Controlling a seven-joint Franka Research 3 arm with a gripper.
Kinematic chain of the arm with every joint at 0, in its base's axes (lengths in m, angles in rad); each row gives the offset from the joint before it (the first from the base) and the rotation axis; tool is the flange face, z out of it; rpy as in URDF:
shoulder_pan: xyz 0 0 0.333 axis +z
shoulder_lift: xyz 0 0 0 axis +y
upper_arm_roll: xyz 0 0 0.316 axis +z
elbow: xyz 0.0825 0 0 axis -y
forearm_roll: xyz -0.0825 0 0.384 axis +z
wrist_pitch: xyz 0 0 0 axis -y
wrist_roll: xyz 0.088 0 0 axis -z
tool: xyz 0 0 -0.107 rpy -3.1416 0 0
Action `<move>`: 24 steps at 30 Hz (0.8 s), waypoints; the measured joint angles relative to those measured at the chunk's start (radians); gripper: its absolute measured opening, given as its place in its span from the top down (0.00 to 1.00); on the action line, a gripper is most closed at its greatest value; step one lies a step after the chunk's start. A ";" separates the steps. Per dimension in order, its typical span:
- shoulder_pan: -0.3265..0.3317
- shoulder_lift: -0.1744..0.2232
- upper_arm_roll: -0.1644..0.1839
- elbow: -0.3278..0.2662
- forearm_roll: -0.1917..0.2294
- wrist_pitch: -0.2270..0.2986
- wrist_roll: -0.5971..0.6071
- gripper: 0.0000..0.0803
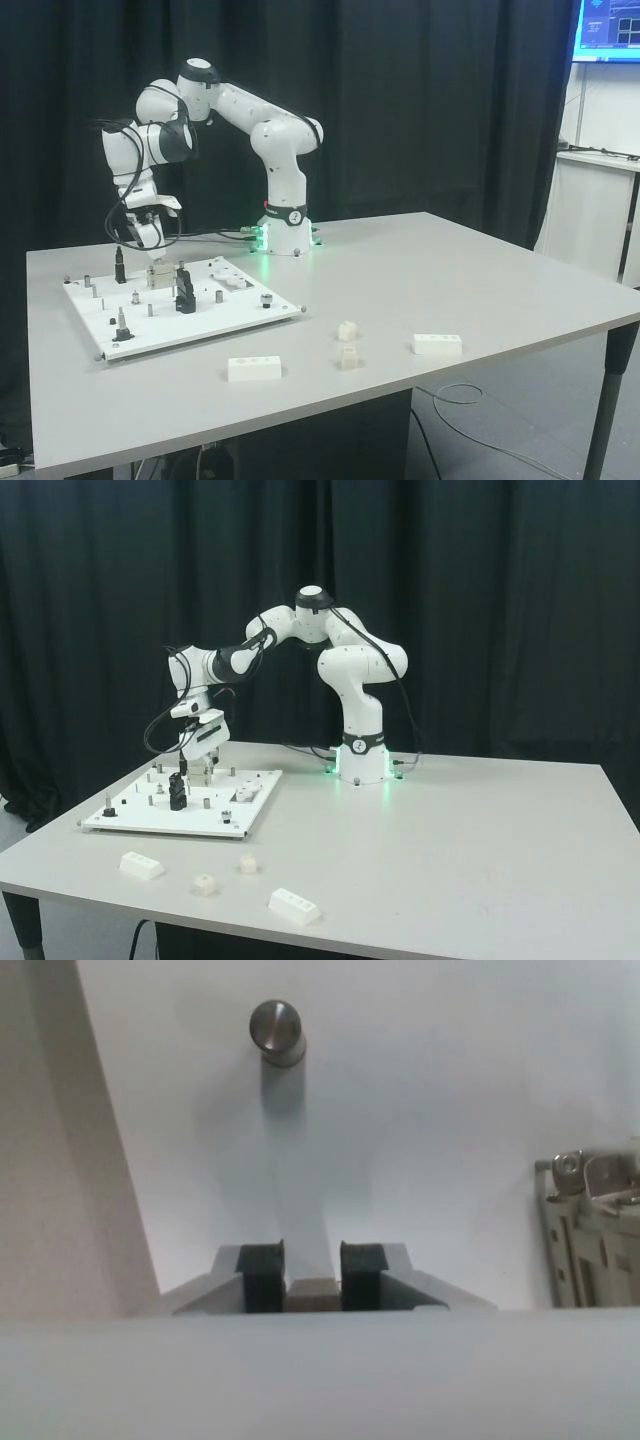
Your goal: Insert square peg 3.
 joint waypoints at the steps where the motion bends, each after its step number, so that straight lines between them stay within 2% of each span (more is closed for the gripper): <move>1: 0.000 0.000 0.000 0.000 0.000 0.001 0.000 0.86; 24: 0.000 0.000 -0.004 0.005 -0.004 0.020 0.000 0.86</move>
